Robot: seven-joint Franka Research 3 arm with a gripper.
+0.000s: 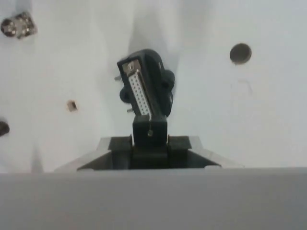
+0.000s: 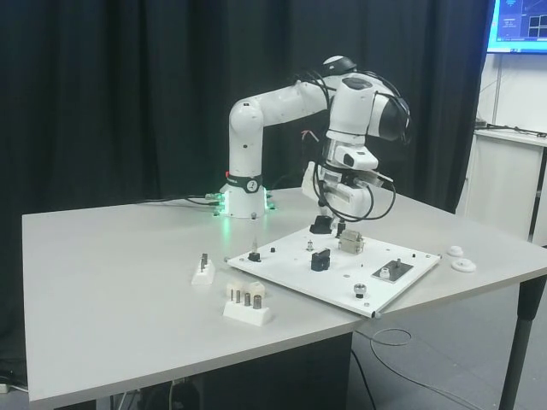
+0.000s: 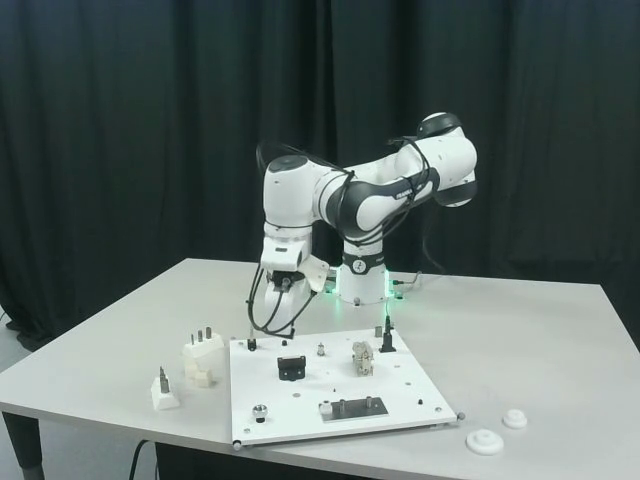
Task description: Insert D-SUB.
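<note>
1. Pincer (image 1: 149, 136) closed on the plug (image 1: 145, 86), holding it by the black stem at its back end; pin face turned toward the wrist camera and tilted, not square to the white board (image 2: 402, 278) below.
2. Plug carried in the air above the board, clear of it; in the first room view seen as a small black body (image 2: 321, 225) under the wrist, above the rear part of the board.
3. Board lying on the grey bench (image 2: 111, 282), carrying several small fixtures: a black block (image 3: 291, 368) near the middle, a metal fitting (image 3: 361, 358) beside it, a flat plate (image 3: 350, 407) toward the front edge.
4. Matching socket not identified with certainty in any view; target to be confirmed before descent.
5. Handling judgement: light, rigid plastic shell with a metal collar; no give in the body. Two side screws (image 1: 117, 76) protruding and liable to catch.
6. Grip judgement: hold on the rear stem leaves the mating face free, suitable for insertion; narrow stem likely to pivot under side load.
7. Risk: tilt uncorrected would jam the collar or bend contacts; alignment required first, then gentle, straight pressure.
</note>
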